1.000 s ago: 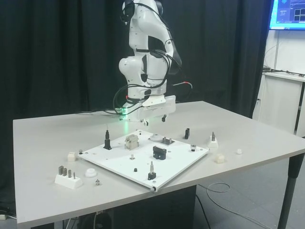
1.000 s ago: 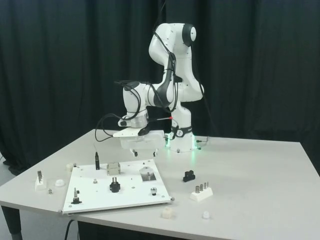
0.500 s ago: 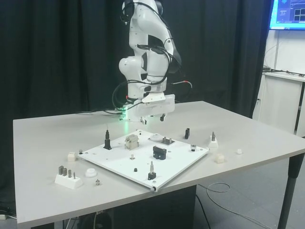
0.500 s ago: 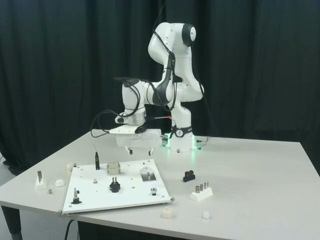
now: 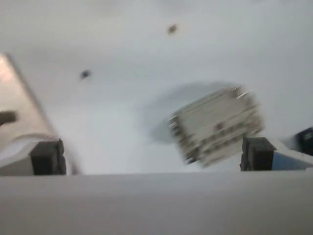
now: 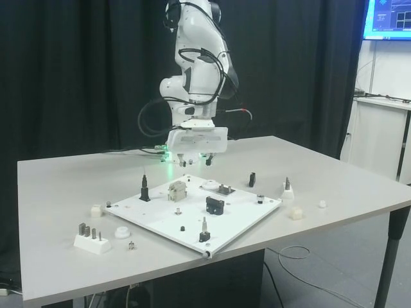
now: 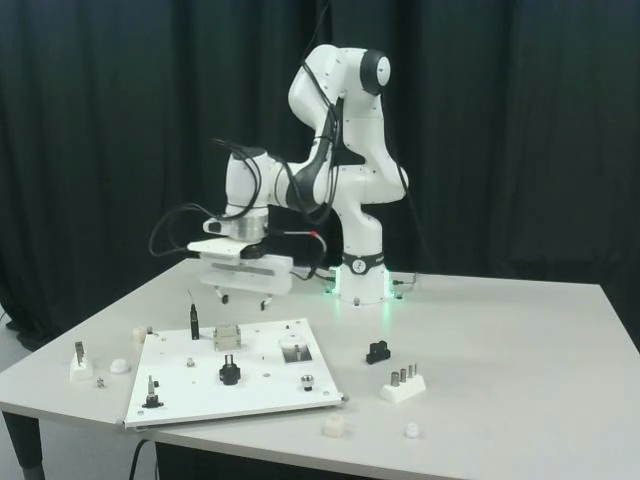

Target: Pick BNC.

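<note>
Your gripper [image 6: 194,160] hangs above the far edge of the white board [image 6: 244,215], clear of everything on it. Its fingers [image 5: 46,156] are spread wide with nothing held between them. In the wrist view, a grey ribbed block [image 5: 215,125] lies on the board below the gap, closer to one fingertip than the other. From the first room view you see that block [image 6: 178,190] standing just beside a tall black post [image 6: 144,188]. Several other small connectors are spread across the board. Which of these parts is the BNC cannot be told at this distance. All of them rest on the board or on the grey table [image 6: 58,186], none touched by the gripper.
</note>
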